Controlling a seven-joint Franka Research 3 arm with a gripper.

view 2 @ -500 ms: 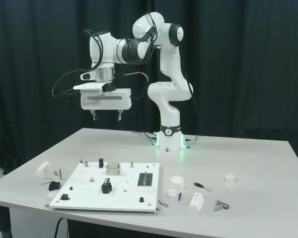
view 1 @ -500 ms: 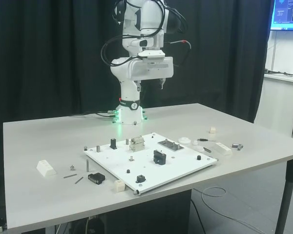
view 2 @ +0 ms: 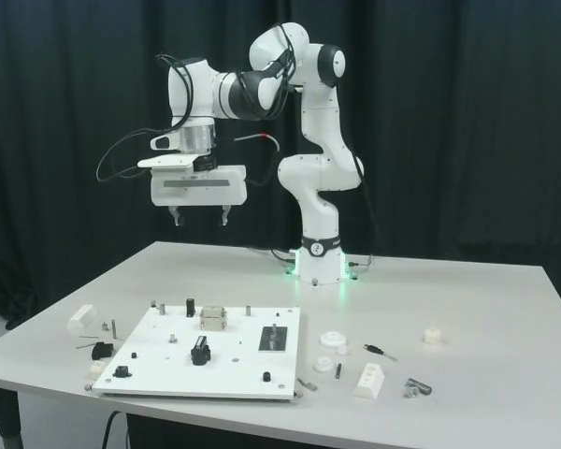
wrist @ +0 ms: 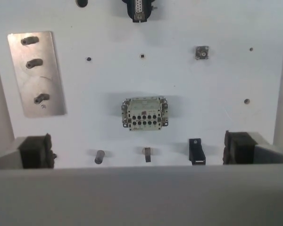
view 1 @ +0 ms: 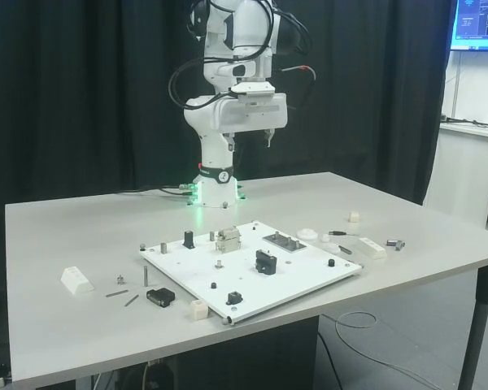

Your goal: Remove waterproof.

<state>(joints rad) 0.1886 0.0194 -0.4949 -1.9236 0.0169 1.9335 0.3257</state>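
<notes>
1. One white robot arm [view 2: 309, 122] stands on one grey table [view 2: 486, 309].
2. One white board [view 1: 293, 272] lies on the table.
3. One metal plate [wrist: 37, 73] on the board carries three pegs.
4. One multi-pin connector block [wrist: 145, 113] sits mid-board.
5. Two white blocks, [view 1: 76, 280] and [view 1: 372, 248], lie off the board, left and right.
6. Two white discs [view 2: 331, 340] rest right of the board.

A board [view 2: 215, 369] is laid on the worktop [view 2: 467, 309] in front of the arm's base [view 2: 320, 262]. A multi-pin connector [view 2: 212, 318] is mounted near the board's rear edge. The pincer [view 2: 201, 220] is held high above the board.
</notes>
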